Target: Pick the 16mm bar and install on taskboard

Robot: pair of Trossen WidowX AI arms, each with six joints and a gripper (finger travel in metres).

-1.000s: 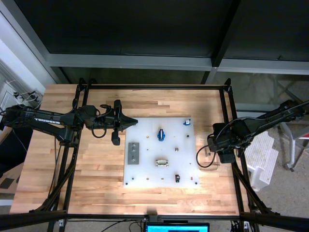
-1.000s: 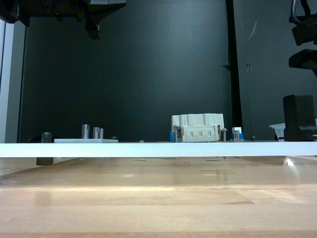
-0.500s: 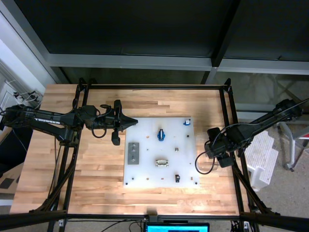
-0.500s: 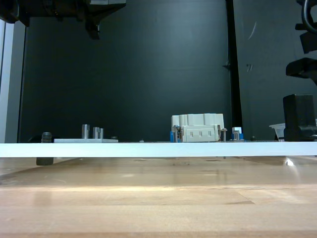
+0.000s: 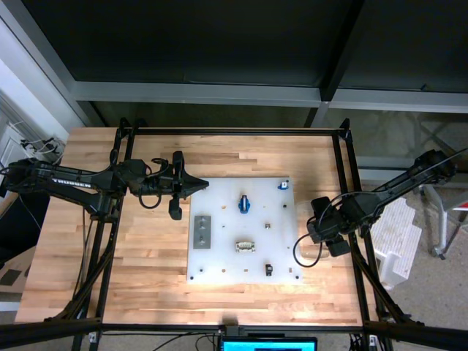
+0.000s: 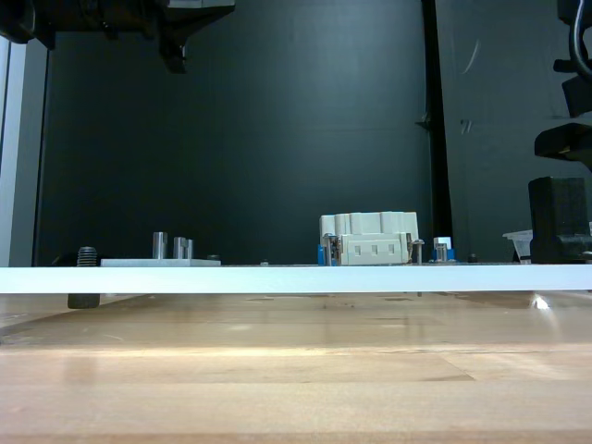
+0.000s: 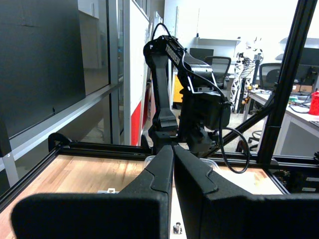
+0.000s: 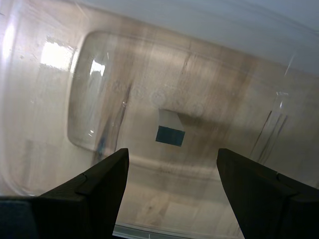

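Our right gripper (image 8: 172,164) gapes over a clear bin (image 8: 149,74); left gripper (image 7: 173,149), pinched closed, hovers by the taskboard (image 5: 219,256); we cannot tell where the 16mm bar lies.

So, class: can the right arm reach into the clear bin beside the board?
Probably yes: the right gripper hangs open over the clear bin, nothing between. The left gripper, shut, is above the board's far left corner, out of the way. I cannot tell where the 16mm bar is.

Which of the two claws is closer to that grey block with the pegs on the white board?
Left. The left gripper hangs shut just beyond the grey block; the right gripper is open over a clear tray past the right edge of the board.
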